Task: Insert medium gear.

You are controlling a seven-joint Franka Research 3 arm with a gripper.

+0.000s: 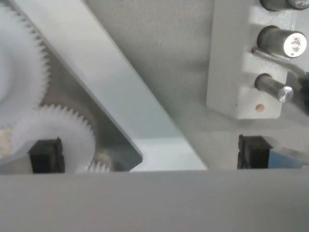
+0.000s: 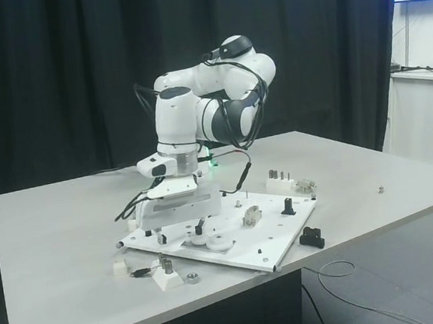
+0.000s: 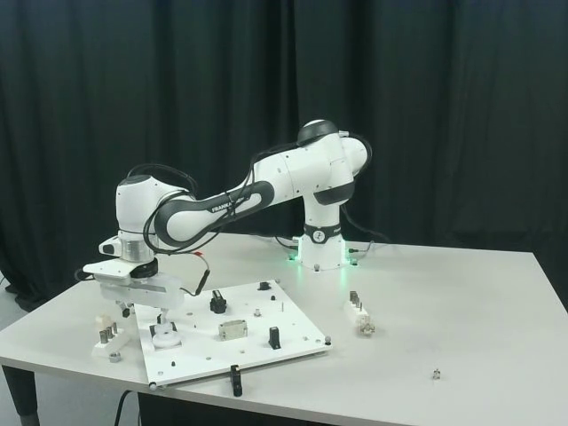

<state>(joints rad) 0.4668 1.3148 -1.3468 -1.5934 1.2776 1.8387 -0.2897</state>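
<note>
My hand hangs spread, grasping nothing, over the medium gear; I should centre both fingers around it before closing

A white robot arm stands bolted at the far side of a grey table, its base lit green, and it reaches out low and long toward the near corner with the wrist pointing straight down. Its claw hangs close above the surface. The two black fingertips are spread wide apart, gripping nothing.
</note>
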